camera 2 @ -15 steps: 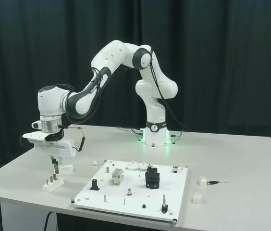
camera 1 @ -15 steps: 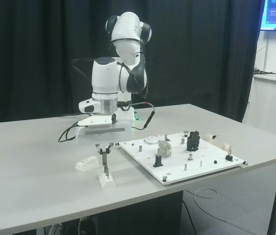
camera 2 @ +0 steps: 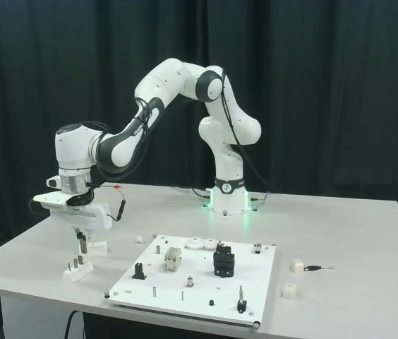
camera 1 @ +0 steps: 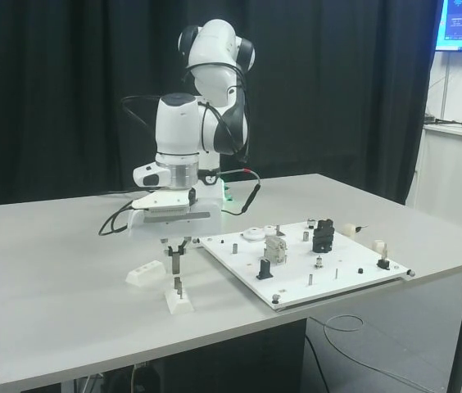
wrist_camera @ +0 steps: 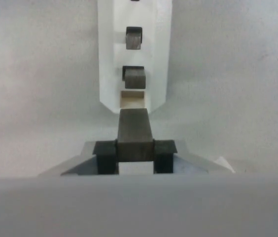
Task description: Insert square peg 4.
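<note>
Left of centre in both room views, the two-finger gripper (wrist_camera: pixel 135 157) clamps the dark grey square metal peg (wrist_camera: pixel 135 133) above the white plastic peg holder (camera 1: pixel 178 300), its lifted height unclear.

Bright even room light; wrist view's foreground blurred.

The gripper (wrist_camera: pixel 135 157) holds a square peg (wrist_camera: pixel 135 133) above the peg holder (camera 1: pixel 178 300), over its empty socket (wrist_camera: pixel 132 99). Two pegs (wrist_camera: pixel 134 77) stand in that holder. A second block (camera 1: pixel 144 273) lies behind it, the assembly board (camera 1: pixel 305 265) beside both
</note>
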